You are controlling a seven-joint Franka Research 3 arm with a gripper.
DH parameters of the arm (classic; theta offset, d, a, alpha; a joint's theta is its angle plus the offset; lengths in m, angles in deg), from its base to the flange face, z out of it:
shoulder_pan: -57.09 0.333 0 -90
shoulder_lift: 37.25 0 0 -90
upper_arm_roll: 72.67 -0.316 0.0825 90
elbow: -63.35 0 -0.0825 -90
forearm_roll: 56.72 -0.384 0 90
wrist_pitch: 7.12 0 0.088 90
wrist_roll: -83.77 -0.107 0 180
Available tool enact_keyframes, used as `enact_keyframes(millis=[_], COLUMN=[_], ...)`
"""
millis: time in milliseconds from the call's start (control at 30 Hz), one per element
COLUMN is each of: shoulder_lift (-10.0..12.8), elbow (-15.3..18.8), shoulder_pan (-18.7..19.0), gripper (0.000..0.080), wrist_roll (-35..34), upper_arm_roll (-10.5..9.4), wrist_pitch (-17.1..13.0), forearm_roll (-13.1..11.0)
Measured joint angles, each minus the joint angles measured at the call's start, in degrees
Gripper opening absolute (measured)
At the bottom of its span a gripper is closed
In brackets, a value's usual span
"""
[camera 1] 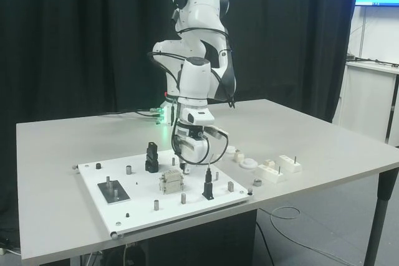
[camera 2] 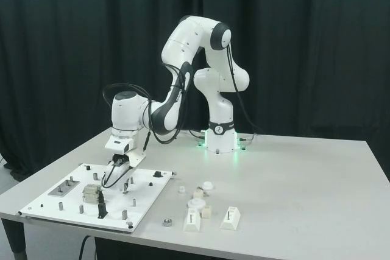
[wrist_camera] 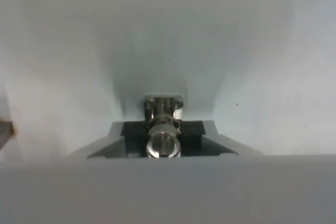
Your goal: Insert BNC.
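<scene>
Soft, blurred, shadowed wrist view

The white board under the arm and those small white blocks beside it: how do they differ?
The white board is wide, flat, and studded with posts and connectors; the white blocks are small, raised, each with a thin pin. The gripper hangs over the board, not the blocks. Both rest on the grey table.

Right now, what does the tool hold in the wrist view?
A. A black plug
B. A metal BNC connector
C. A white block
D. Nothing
B: the metal BNC connector sits between the fingers of the tool, above the white board.
</scene>
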Motion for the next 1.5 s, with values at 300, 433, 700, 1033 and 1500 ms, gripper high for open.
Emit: enact_keyframes(millis=[300,433,700,1033,1500], shoulder_lift=[-0.1,-0.1,-0.2,-0.3,-0.3], elbow=[0.4,0.5,0.7,1.2,2.8], shoulder_pan=[0.1,0.2,0.3,0.4,0.4], gripper=[0.0129,0.0129,0.0129,0.0129,0.0129], wrist_roll=[3.3,5.5,9.8,15.0,19.8], upper_arm_roll=[0.0,0.0,0.0,-0.01,-0.34], wrist_pitch=[-0.8,-1.0,-1.3,-2.5,-5.8], forearm_roll=[0.6,0.9,1.0,1.2,1.2])
